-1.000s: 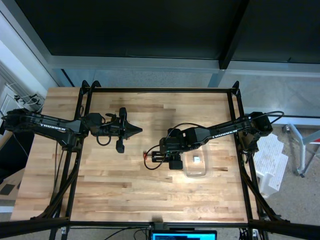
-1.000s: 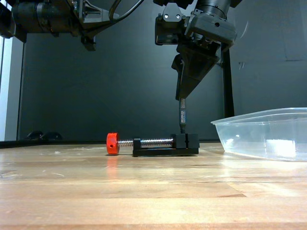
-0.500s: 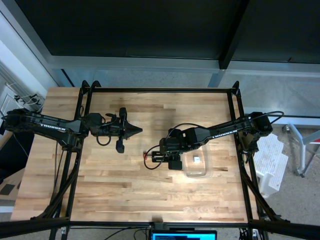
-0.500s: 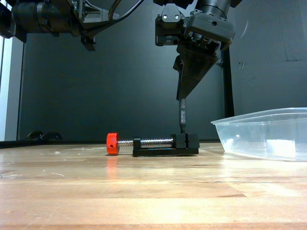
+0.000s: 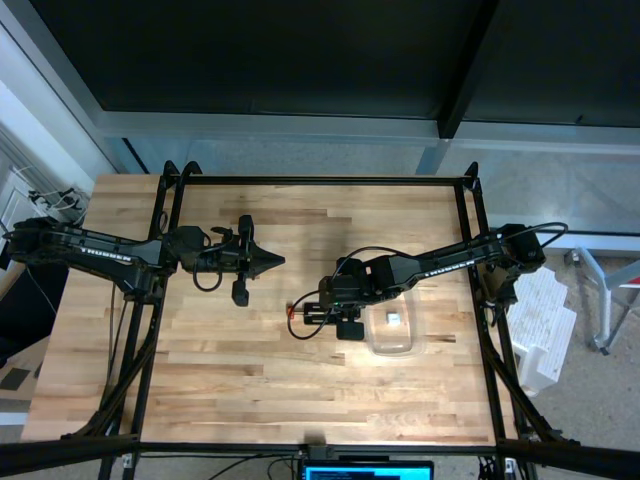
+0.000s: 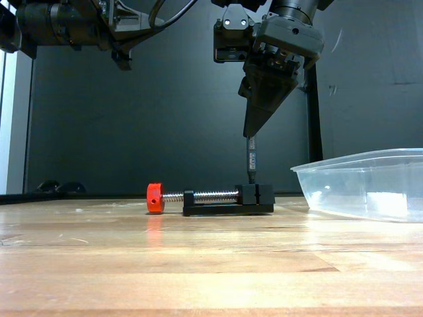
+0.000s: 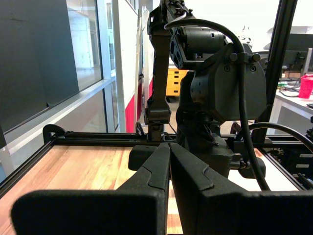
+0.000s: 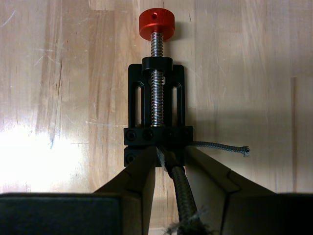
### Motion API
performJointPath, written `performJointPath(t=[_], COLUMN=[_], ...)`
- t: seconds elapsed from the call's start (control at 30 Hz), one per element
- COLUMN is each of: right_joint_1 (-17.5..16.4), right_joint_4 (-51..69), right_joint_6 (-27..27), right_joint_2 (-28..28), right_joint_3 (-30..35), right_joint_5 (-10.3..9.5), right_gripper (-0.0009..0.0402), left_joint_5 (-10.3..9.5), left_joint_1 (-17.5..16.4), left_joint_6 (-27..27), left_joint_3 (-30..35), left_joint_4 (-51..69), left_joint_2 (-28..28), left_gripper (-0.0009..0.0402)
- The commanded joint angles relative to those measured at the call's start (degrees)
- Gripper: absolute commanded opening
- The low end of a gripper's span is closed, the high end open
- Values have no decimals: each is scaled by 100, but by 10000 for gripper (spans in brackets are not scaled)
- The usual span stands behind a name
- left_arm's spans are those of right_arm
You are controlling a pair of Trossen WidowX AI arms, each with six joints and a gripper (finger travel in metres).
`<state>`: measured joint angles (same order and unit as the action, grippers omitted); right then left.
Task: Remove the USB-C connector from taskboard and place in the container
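Note:
The taskboard (image 6: 228, 199), a small black block with a red-orange knob (image 6: 154, 197), lies on the wooden table. It shows too in the high view (image 5: 312, 313) and in the right wrist view (image 8: 155, 105). The USB-C connector (image 6: 251, 162) stands upright in the block's end away from the knob. My right gripper (image 6: 250, 135) points straight down, shut on the connector's top. Its braided cable (image 8: 179, 193) runs up between the fingers. The clear container (image 6: 357, 185) sits just right of the block. My left gripper (image 5: 274, 262) hangs shut and empty over the table's left half.
A small white square piece (image 5: 394, 318) lies inside the container (image 5: 392, 349). A short frayed cord (image 8: 222, 146) sticks out sideways from the block. A black frame (image 5: 320, 181) runs round the table's edges.
In the low view the right gripper's fingers have drawn closer together around the connector's top. The connector, the block and the left arm have not moved.

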<state>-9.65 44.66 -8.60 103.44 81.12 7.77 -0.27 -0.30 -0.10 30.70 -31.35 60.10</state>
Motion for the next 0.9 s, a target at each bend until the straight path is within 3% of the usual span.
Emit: performJointPath(t=[0.03, 0.43, 0.9], right_joint_1=[0, 2, 2], right_joint_4=[-2, 2, 7], right_joint_6=[2, 7, 50], right_joint_2=[-4, -4, -37], right_joint_3=[2, 2, 17], right_joint_5=[0, 0, 4], right_gripper=[56, -2, 0], left_joint_5=[2, 2, 2], left_joint_1=[-2, 0, -2], left_joint_6=[-2, -2, -2], left_joint_3=[0, 0, 0], left_joint_4=[-2, -2, -2], left_joint_2=[0, 0, 0], left_gripper=[0, 0, 0])
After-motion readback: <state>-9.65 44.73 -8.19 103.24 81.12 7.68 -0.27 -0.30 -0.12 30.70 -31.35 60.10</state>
